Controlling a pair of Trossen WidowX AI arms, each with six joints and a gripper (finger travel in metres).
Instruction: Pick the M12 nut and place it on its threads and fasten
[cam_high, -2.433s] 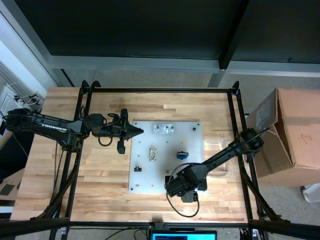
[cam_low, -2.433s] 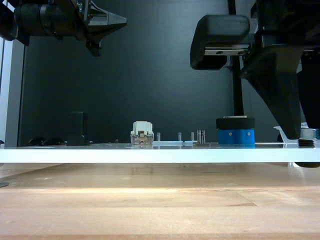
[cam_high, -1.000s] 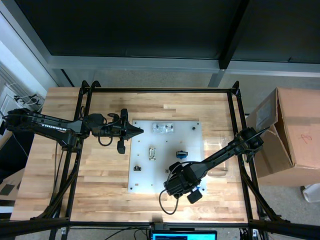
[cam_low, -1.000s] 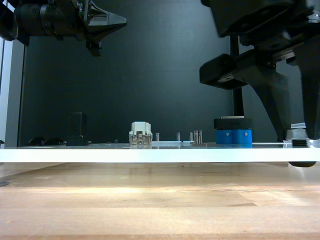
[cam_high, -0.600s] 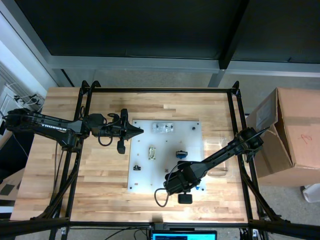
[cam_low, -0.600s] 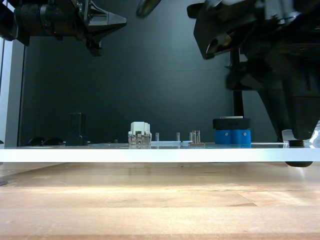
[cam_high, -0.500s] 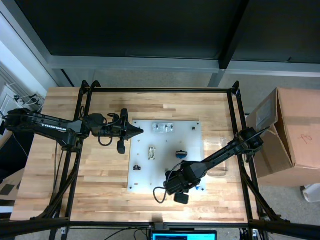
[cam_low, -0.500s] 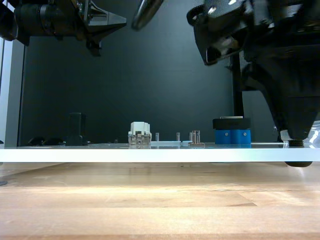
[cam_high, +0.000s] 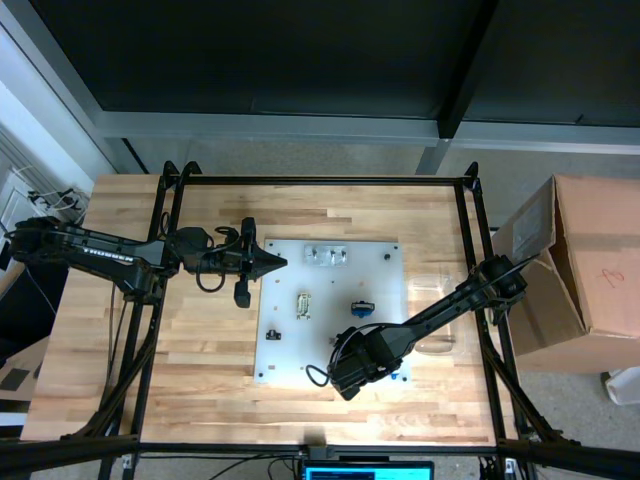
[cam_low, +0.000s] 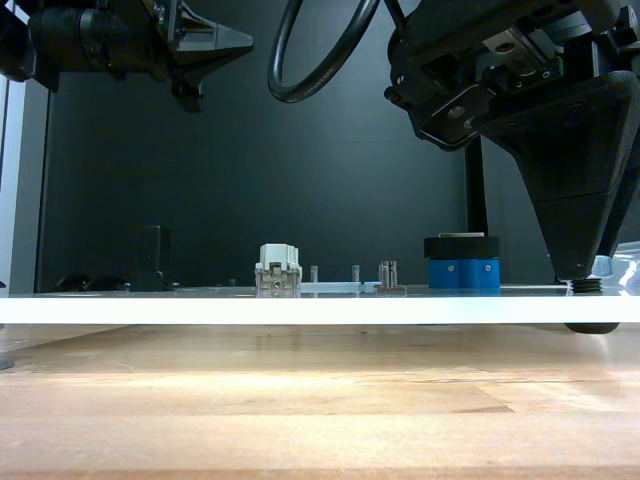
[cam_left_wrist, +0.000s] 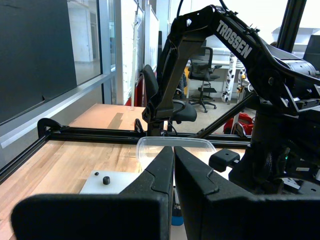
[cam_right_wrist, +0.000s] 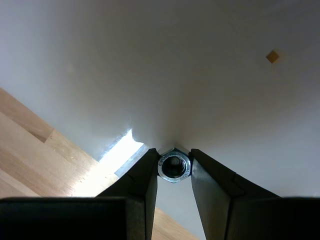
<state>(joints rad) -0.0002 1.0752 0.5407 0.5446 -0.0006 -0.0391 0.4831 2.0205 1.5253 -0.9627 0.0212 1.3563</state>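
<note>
Nut (cam_right_wrist: 174, 166) on stud (cam_low: 585, 287), board's (cam_high: 290, 362) near right edge, right gripper (cam_low: 582, 276) clamping it, fastening likely unfinished; left gripper (cam_high: 272, 262) closed empty at board's left edge

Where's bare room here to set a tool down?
Bare wood runs along the table's near edge and left of the white board. Crowded: the board's near right edge, where the right end effector holds the nut. Left end effector hovers by its far left corner.

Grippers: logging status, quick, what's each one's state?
Left gripper: shut, empty, raised by the board's left edge.
Right gripper: shut on the nut, low at the board's near right edge.
</note>
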